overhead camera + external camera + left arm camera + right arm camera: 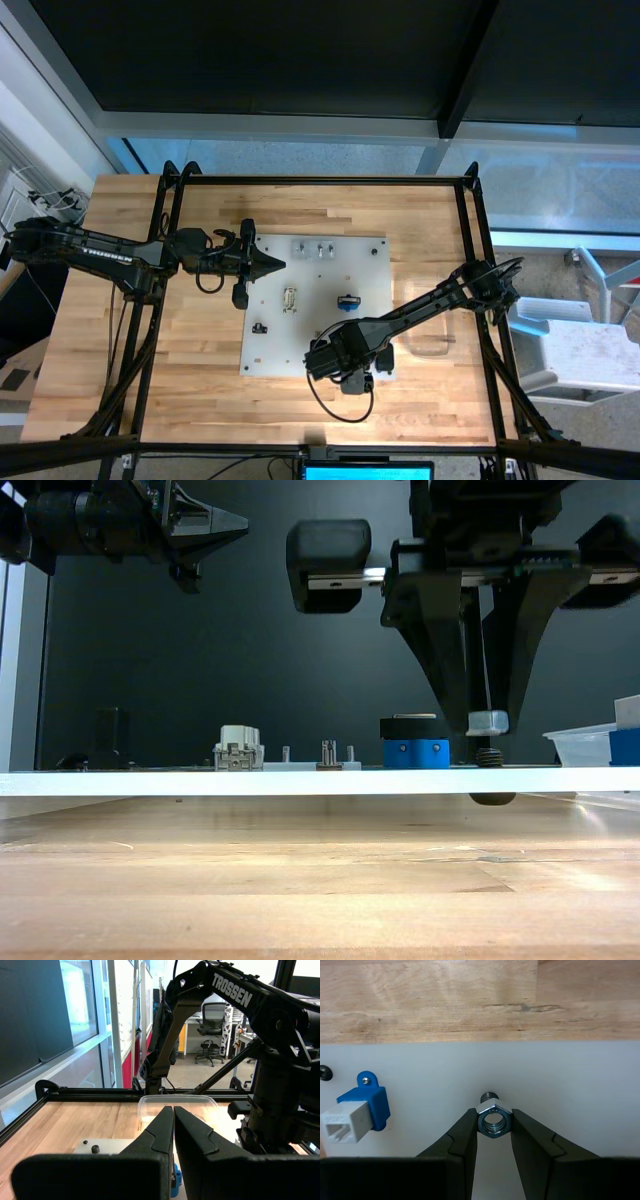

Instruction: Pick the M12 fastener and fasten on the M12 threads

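Observation:
My right gripper [493, 1125] is shut on the silver M12 nut [493, 1123], pinching it between both fingertips. In the low view the nut [488, 721] hangs just above the black ribbed stud [487, 757], with a small gap between them. The stud's ribs are bare. The right wrist view shows the stud [489, 1096] just beyond the nut, slightly off its centre. From above, the right gripper [345, 365] covers the near right edge of the white board [290, 345] and hides nut and stud. My left gripper [275, 264] hovers shut over the board's far left side, holding nothing.
A blue block with a black cap [415, 750] stands on the board just left of the stud. A clear tray [430, 340] lies right of the board. A grey connector [238, 750] and small posts [328, 753] stand mid-board.

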Robot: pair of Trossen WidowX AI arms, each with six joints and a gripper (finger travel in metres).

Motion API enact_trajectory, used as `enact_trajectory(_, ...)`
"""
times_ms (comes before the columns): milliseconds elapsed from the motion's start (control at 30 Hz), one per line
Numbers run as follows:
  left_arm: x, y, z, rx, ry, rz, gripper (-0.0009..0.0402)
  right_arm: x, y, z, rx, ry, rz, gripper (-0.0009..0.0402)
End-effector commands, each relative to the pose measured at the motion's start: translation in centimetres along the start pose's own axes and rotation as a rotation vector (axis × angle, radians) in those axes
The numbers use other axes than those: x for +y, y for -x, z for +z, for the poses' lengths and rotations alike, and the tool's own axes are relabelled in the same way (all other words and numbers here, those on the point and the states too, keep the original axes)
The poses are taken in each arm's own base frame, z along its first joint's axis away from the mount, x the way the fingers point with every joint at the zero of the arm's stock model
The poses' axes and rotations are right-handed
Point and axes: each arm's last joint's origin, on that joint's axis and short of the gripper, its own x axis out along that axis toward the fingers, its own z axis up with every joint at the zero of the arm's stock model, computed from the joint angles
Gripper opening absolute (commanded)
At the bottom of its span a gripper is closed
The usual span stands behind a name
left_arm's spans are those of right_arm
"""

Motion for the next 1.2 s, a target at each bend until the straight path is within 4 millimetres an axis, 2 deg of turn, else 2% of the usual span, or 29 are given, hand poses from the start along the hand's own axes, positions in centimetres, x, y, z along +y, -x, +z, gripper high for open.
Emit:
enact_trajectory(33, 0.0, 0.0, 0.0, 0.000, 0.000, 0.000, 0.0000, 0.1, -0.3, 0.0, 0.001, -0.001, -0.002, 0.0014)
enact_trajectory(400, 0.0, 0.0, 0.0, 0.000, 0.000, 0.000, 0.0000, 0.3, -1.3, -0.1, 0.001, -0.003, 0.001, 0.0014)
enact_trajectory(867, 0.0, 0.0, 0.0, 0.000, 0.000, 0.000, 0.0000, 0.3, -1.5, -0.1, -0.003, -0.016, -0.008, 0.0014)
enact_trajectory(1200, 0.0, 0.0, 0.0, 0.000, 0.000, 0.000, 0.0000, 0.3, -1.5, 0.0, -0.005, -0.226, -0.008, 0.0014)
